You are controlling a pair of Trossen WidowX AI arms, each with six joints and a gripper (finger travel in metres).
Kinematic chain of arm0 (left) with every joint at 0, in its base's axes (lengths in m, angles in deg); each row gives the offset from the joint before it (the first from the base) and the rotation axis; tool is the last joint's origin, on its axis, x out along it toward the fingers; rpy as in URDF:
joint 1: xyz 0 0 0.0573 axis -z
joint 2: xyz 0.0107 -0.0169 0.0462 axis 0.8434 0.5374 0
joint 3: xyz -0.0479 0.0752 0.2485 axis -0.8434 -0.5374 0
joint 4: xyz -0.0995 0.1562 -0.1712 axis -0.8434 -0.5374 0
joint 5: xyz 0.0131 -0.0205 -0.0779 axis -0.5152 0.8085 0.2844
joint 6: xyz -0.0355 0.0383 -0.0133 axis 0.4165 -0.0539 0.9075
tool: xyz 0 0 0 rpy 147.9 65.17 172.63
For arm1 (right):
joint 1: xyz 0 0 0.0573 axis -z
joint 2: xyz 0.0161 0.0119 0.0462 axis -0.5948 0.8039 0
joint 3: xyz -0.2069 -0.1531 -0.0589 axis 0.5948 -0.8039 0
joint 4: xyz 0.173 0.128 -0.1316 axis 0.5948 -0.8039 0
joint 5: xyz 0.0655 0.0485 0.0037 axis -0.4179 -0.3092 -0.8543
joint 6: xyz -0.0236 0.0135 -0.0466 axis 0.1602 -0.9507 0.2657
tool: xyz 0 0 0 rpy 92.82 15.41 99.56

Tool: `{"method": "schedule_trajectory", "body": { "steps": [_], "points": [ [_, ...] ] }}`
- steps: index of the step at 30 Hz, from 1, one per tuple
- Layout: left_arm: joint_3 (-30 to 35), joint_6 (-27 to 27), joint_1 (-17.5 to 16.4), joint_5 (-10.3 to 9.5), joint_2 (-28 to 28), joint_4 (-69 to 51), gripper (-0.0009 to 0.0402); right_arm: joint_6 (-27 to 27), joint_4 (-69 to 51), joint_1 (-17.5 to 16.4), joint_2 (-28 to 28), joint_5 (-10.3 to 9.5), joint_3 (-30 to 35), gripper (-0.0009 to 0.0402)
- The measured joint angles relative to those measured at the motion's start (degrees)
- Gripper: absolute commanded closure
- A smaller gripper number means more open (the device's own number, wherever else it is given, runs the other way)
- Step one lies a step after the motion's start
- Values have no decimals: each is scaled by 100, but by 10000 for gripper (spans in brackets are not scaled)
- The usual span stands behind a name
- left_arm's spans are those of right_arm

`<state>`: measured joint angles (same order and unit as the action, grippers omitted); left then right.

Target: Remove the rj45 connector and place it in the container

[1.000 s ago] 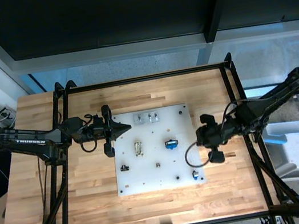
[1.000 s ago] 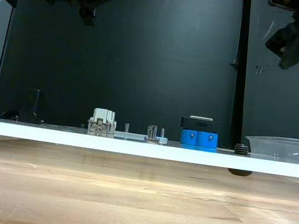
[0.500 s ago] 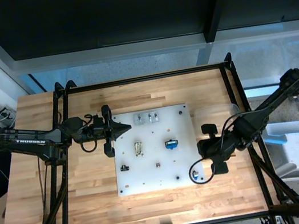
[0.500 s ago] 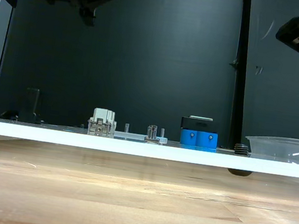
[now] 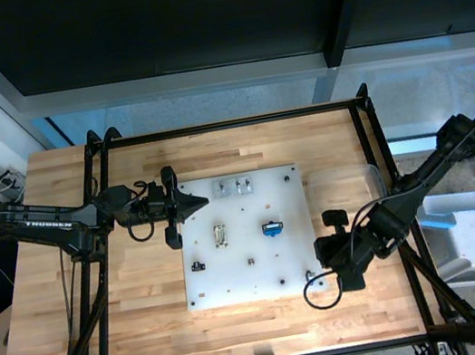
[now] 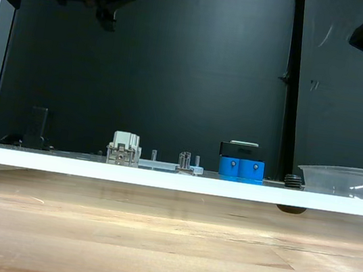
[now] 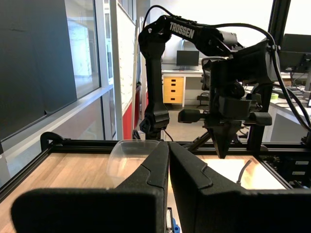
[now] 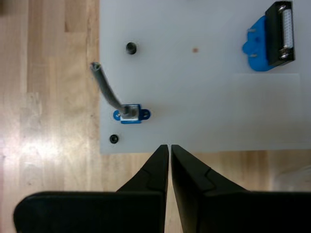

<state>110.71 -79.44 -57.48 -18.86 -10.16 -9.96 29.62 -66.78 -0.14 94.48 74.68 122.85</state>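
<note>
Rj45 connector, still seated at the board's near right corner, has been approached by the right gripper, fingers together; grasping is judged next. Left gripper is parked closed over the left edge.

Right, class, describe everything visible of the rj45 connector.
The rj45 connector is a small pale plug on a bright blue base, standing near a corner of the white board, with a short grey cable stub curving off it. Nothing grips it: the right gripper hovers shut just short of it, and the left gripper is shut at the board's opposite edge.
</note>
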Motion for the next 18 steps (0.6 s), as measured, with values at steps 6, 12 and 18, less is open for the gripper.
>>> {"method": "schedule_trajectory", "body": {
  "steps": [6, 12, 18],
  "points": [
    [-2, -2, 0, 0, 0, 2, 393, -254, 175, -153, 188, 2, 4, 309],
    [0, -2, 0, 2, 0, 2, 393, -308, 450, -179, 334, 2, 4, 234],
    [0, -2, 0, 2, 0, 2, 393, -313, 621, -190, 474, 22, 4, 184]
  ]
}}
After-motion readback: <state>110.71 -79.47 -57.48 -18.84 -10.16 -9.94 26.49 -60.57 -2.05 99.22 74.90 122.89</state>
